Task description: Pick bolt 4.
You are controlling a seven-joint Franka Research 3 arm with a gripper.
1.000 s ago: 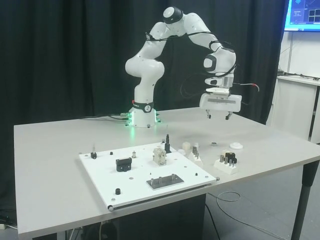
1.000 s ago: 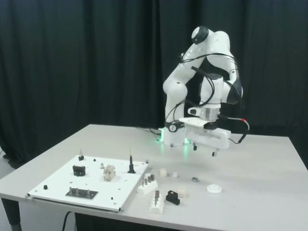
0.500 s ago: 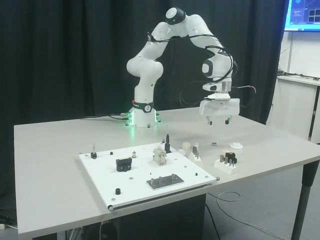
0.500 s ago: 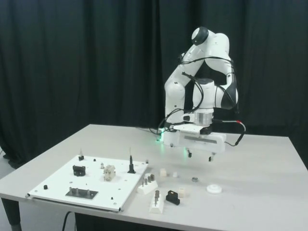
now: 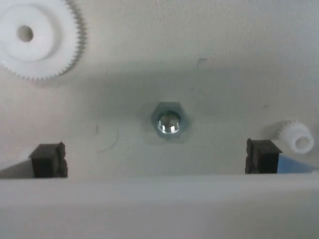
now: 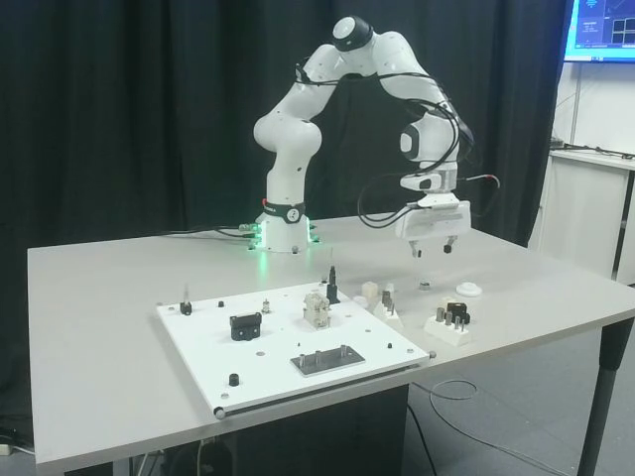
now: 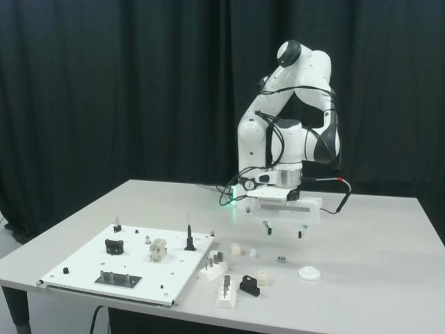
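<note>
Bolt 4 (image 5: 169, 123) is a small grey hex-headed piece standing on the grey table, seen from straight above in the wrist view. In the room views it is a tiny speck (image 6: 424, 286) (image 7: 281, 259) between the white holders and a large white gear. My gripper (image 5: 155, 158) (image 6: 432, 251) (image 7: 284, 234) hangs a short way above it, pointing down. It is open and holds nothing. The two black fingertips (image 5: 48, 160) stand wide apart, with the bolt about midway between them.
A large white gear (image 5: 37, 37) (image 6: 467, 290) (image 7: 309, 273) lies close to the bolt, and a small white gear (image 5: 298, 137) sits beside one fingertip. Two white holders with upright bolts (image 6: 448, 322) (image 6: 389, 300) and the white assembly board (image 6: 288, 342) stand toward the table's front.
The arm has swung in toward the holders and come down. The gripper has turned about its axis and now hangs lower, over the bolt, still open.
</note>
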